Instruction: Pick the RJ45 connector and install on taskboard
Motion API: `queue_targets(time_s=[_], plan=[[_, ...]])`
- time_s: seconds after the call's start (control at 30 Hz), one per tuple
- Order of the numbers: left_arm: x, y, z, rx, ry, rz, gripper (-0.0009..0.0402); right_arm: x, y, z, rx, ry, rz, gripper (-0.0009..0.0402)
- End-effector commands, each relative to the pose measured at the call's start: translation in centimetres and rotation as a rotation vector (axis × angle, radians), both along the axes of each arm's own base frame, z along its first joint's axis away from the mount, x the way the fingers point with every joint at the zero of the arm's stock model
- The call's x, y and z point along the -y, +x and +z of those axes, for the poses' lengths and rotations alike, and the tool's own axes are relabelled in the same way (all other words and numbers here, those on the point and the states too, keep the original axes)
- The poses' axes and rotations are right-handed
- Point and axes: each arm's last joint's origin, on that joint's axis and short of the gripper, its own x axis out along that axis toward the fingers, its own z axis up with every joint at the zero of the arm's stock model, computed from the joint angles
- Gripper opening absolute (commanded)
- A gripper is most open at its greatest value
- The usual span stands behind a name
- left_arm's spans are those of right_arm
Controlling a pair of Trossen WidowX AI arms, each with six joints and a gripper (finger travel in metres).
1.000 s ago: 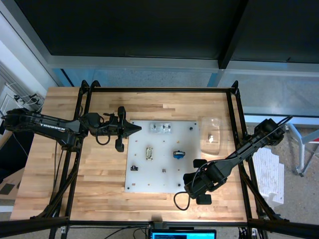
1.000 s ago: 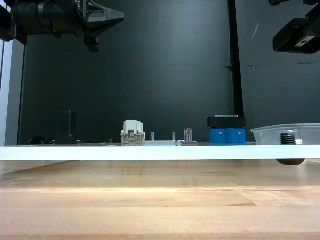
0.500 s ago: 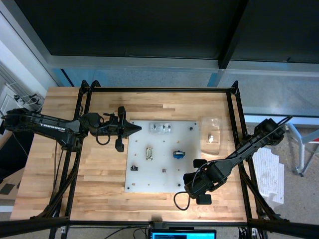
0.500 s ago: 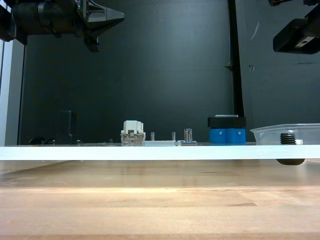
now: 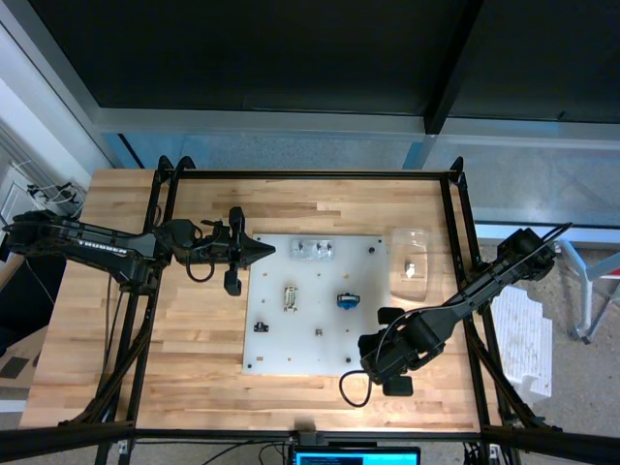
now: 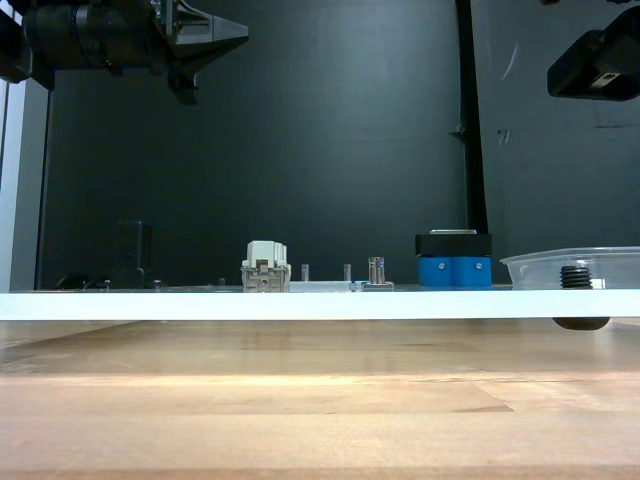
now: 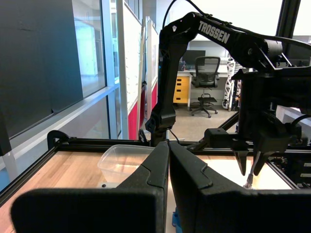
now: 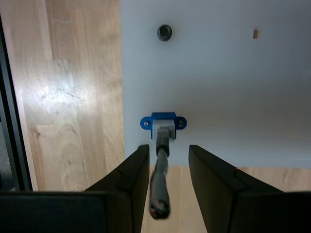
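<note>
Pale butcher-block table (image 5: 194,339) inside a black frame (image 5: 291,175) carried the white taskboard (image 5: 310,344); an office chair (image 7: 208,82) stood in the room beyond. A clear plastic tray (image 5: 412,242) sat just beside the board's right edge. The left gripper (image 5: 269,250), fingers pressed together, hung high over the board's left edge. The right gripper (image 8: 168,147) was spread apart either side of a dark cable (image 8: 159,189), not touching it. The cable's RJ45 connector (image 8: 165,131) sat in a blue fitting (image 8: 146,123) at the board's near edge.

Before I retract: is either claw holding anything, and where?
Nothing is held. Right claw is open, not touching the cabled plug seated in the blue fitting. Left claw is shut, empty, above the taskboard edge.
</note>
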Motion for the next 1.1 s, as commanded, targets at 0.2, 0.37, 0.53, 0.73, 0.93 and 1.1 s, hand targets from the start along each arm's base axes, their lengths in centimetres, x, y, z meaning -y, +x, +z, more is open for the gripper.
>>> queue_targets(time_s=[0.2, 0.37, 0.53, 0.73, 0.93, 1.1], plan=[[0.0, 0.0, 0.0, 0.000, 0.000, 0.000, 0.0000, 0.4, -0.7, 1.9, 0.034, 0.026, -0.001, 0.0164], [0.0, 0.0, 0.0, 0.000, 0.000, 0.000, 0.0000, 0.6, -1.1, 2.8, 0.059, 0.045, -0.007, 0.0182], [0.0, 0.0, 0.0, 0.000, 0.000, 0.000, 0.0000, 0.7, -1.2, 3.0, 0.063, 0.052, -0.006, 0.0183], [0.0, 0.0, 0.0, 0.000, 0.000, 0.000, 0.0000, 0.7, -1.2, 3.0, 0.062, 0.053, -0.006, 0.0183], [0.0, 0.0, 0.0, 0.000, 0.000, 0.000, 0.0000, 0.8, -1.3, 3.2, 0.070, 0.059, -0.004, 0.0177], [0.0, 0.0, 0.0, 0.000, 0.000, 0.000, 0.0000, 1.6, -1.9, 4.7, 0.114, 0.091, -0.003, 0.0161]])
